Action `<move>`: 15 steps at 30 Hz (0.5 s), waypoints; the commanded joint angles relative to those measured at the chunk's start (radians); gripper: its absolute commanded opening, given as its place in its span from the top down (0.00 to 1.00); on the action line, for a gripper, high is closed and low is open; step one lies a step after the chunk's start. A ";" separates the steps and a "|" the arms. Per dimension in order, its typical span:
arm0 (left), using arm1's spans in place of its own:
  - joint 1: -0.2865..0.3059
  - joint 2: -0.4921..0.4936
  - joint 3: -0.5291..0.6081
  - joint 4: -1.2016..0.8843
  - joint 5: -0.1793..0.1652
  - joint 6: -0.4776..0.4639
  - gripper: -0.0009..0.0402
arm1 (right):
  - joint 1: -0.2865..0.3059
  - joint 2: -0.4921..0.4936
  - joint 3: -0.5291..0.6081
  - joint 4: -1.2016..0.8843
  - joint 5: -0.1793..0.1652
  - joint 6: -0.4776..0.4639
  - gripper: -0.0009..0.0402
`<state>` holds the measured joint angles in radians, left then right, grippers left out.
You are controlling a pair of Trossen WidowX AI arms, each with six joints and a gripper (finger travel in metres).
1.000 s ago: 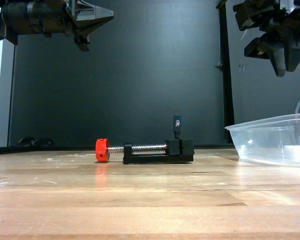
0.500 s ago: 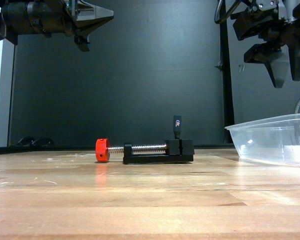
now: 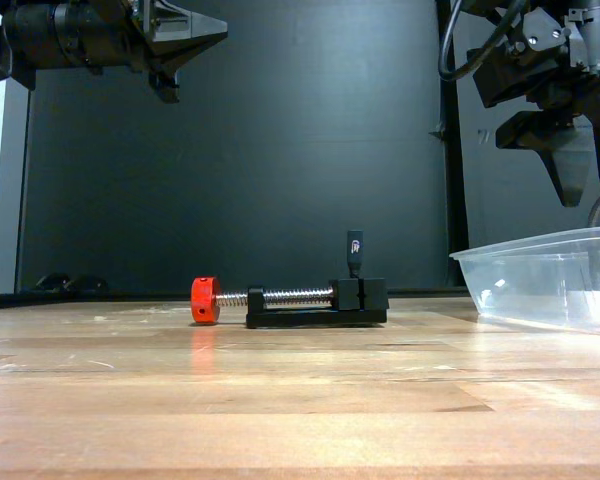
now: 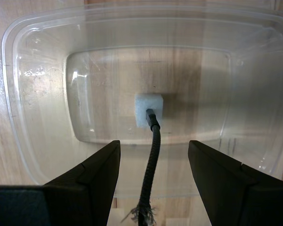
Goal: Pick the USB-C connector and install on taskboard
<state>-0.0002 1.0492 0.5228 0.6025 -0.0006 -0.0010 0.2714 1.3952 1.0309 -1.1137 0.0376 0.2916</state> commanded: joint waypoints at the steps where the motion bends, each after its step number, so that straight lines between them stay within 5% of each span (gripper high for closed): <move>1: 0.000 0.000 0.000 0.000 0.000 0.000 0.98 | 0.003 0.002 -0.018 0.020 0.007 0.000 0.49; 15: 0.000 0.000 0.000 0.000 0.000 0.000 0.98 | 0.010 0.037 -0.068 0.090 0.007 -0.009 0.54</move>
<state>-0.0002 1.0492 0.5224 0.6025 -0.0006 -0.0006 0.2810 1.4292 0.9676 -1.0275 0.0452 0.2897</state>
